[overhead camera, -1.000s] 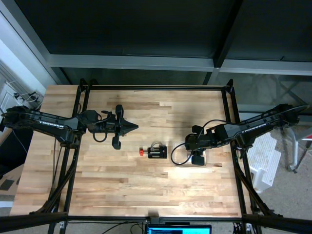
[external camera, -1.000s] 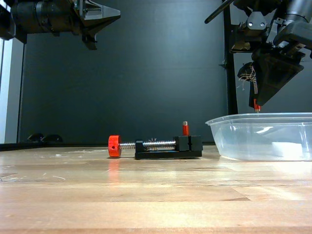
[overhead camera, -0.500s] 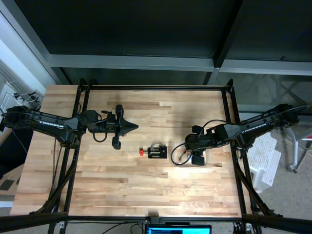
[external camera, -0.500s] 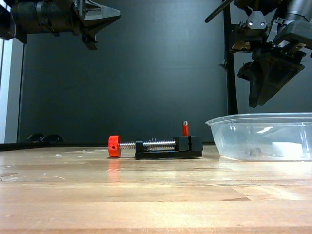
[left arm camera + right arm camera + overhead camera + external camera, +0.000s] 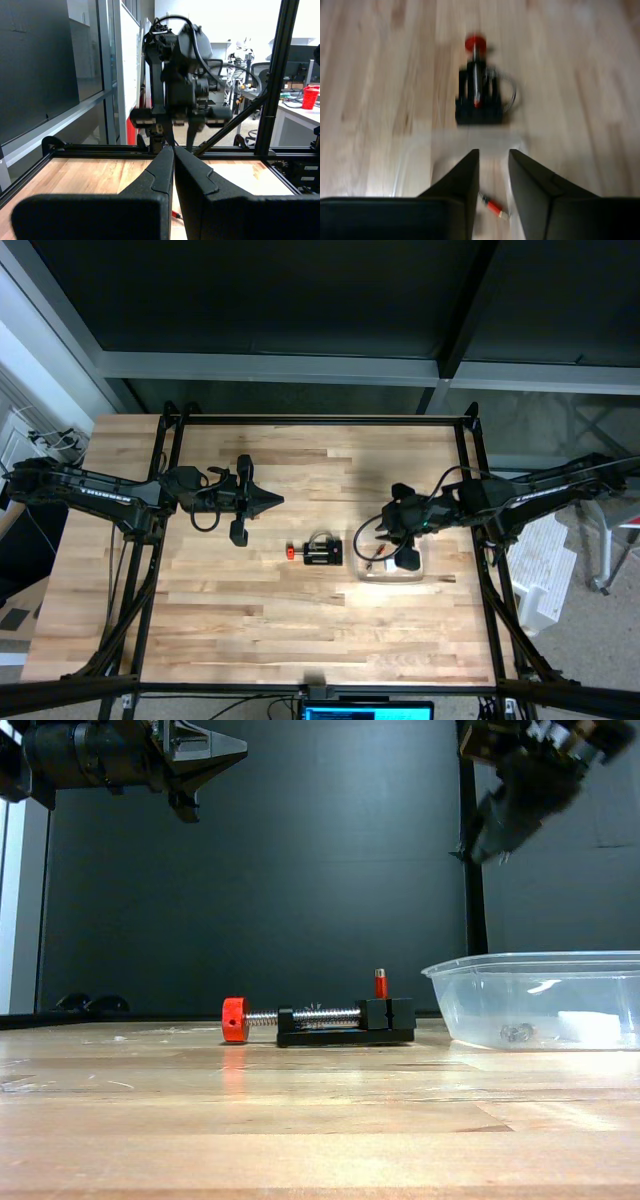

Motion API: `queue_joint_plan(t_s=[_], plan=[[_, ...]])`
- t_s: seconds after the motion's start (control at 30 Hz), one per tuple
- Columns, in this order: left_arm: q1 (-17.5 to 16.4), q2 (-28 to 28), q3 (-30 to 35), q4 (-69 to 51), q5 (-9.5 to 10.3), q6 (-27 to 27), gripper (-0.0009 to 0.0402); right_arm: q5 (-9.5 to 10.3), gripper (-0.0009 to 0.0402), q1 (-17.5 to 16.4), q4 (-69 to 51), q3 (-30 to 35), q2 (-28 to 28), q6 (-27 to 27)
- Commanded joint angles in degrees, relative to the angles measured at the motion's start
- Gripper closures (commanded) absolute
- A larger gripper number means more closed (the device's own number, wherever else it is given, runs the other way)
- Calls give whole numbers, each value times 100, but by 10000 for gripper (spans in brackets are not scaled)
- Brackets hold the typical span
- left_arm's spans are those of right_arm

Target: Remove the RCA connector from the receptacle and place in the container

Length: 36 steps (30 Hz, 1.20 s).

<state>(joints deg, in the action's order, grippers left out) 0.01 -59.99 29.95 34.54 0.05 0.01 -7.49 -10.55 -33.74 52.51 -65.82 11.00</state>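
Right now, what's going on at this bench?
The task looks essentially done. The RCA connector lies inside the container, out of the receptacle, which sits on the table just left of the container. The right gripper hangs above the container with its jaws open and empty. The left gripper is parked high over the table's left side, jaws shut, holding nothing.

Left hand [image 5: 173,149] closed over table [image 5: 85,176].
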Motion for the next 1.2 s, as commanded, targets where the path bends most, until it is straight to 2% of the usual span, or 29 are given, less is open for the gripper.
queue_joint_plan(t_s=[0.03,0.1,0.2,0.3,0.47,0.57,0.63,0.97,1.17,1.2], plan=[[0,-2,0,0,-2,0,393,0,365,160,321,114,184,-308],[-2,-2,0,0,-2,0,393,4,395,299,490,199,264,-476],[-2,-2,0,0,-2,0,393,46,388,535,651,306,308,-667],[0,-2,0,0,-2,0,393,291,394,699,966,308,313,-857],[-2,-2,0,0,-2,0,393,321,393,905,1694,153,330,-1005],[0,-2,0,0,-2,0,393,772,393,1067,2286,-72,389,-992],[0,-2,0,0,-2,0,393,870,393,1078,2675,-210,420,-988],[0,-2,0,0,-2,0,393,850,393,1078,4789,-981,549,-957],[-2,-2,0,0,-2,0,393,844,393,1082,5490,-1379,619,-901],[0,-2,0,0,-2,0,393,778,393,1080,5519,-1412,625,-918]])
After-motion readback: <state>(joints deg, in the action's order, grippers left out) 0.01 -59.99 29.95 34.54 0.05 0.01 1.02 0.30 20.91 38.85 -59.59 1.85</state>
